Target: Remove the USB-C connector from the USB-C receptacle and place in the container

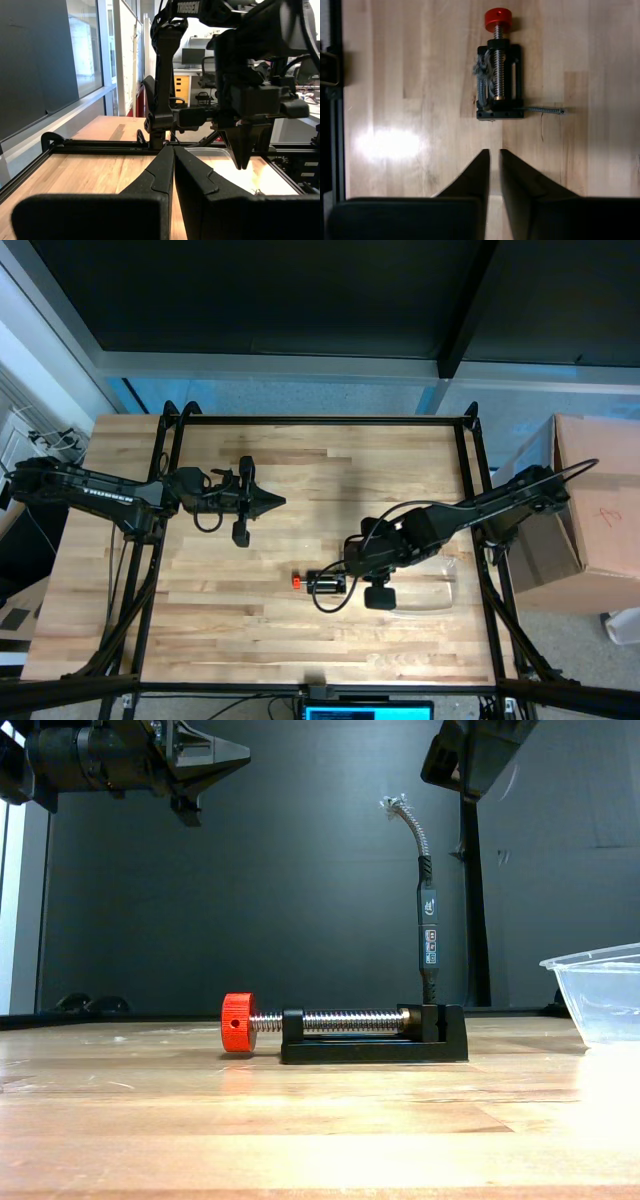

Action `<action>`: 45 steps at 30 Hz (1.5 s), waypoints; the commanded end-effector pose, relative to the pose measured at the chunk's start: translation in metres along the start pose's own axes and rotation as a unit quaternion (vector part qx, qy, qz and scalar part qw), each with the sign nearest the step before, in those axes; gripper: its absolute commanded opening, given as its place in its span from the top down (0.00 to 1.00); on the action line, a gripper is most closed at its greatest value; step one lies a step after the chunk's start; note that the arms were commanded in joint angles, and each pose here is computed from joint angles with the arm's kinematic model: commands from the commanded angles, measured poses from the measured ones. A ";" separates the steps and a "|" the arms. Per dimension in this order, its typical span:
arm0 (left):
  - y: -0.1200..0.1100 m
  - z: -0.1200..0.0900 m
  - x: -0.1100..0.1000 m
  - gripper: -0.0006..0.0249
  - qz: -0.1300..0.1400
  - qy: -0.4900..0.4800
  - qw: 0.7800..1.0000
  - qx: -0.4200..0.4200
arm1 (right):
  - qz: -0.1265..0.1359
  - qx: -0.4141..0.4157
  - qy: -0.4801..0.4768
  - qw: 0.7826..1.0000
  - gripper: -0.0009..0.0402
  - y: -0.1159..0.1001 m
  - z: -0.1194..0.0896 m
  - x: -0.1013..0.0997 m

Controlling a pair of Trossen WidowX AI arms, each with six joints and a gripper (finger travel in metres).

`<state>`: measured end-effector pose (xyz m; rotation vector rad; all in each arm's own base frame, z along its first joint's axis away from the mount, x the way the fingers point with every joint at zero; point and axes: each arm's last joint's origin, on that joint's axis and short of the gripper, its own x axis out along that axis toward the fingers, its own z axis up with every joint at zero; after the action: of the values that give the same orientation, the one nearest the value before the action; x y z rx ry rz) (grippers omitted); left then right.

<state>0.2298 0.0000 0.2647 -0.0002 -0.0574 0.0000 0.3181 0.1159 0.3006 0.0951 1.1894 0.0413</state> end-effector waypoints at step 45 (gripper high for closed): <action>0.000 0.000 0.000 0.98 0.000 0.000 1.000 0.000 | -0.055 -0.052 0.069 0.995 0.96 0.019 0.026 0.084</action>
<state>0.2299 0.0000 0.2645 -0.0002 -0.0566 0.0000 0.3741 0.1404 0.2339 -0.0674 1.3281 0.0144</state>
